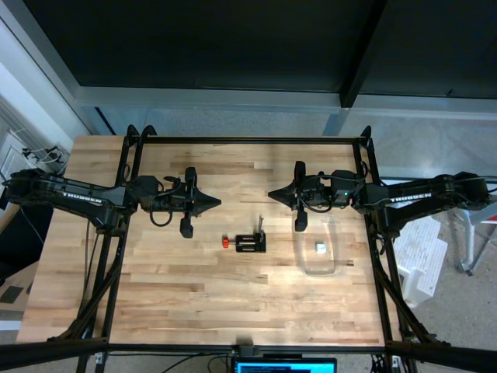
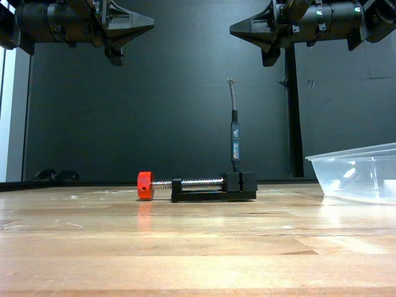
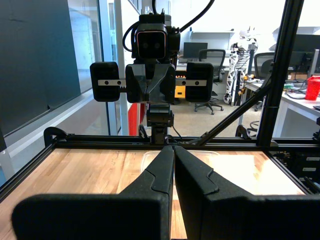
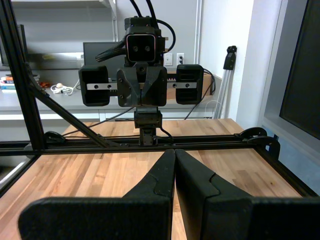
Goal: Remove the USB-C connector from taskboard and place in the container
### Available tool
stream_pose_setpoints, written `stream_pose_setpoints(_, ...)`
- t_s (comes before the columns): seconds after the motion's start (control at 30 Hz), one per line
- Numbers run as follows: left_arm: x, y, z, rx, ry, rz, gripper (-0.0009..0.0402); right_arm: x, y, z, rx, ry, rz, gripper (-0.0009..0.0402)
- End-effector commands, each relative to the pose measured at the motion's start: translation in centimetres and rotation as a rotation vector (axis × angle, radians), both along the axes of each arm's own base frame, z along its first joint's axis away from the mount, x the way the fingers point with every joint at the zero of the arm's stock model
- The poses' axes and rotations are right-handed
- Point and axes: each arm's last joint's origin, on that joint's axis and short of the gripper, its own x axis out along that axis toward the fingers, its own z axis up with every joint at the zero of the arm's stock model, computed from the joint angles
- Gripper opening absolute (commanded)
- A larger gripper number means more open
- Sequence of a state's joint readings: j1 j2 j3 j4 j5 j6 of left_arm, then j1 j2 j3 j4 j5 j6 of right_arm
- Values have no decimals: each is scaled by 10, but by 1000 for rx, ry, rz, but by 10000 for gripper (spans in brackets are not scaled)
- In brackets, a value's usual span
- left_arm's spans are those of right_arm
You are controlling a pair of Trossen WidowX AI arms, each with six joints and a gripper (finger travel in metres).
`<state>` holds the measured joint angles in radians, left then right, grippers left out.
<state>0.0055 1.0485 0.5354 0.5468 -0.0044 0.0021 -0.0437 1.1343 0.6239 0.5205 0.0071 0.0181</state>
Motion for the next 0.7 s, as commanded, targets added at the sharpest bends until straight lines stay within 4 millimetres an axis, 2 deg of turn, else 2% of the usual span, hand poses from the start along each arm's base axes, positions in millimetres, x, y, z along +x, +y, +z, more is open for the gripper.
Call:
stream_pose_setpoints(0.03, 0, 0, 0, 0, 0, 0, 0, 0, 0, 0, 0, 0, 0, 0)
stream_pose_setpoints(0.57, 0, 0, 0, 0, 0, 0, 0, 0, 0, 0, 9, 3, -1, 0)
stream_pose_setpoints(0.7, 0, 0, 0, 0, 0, 0, 0, 1, 0, 2, 26, 101, 1, 0)
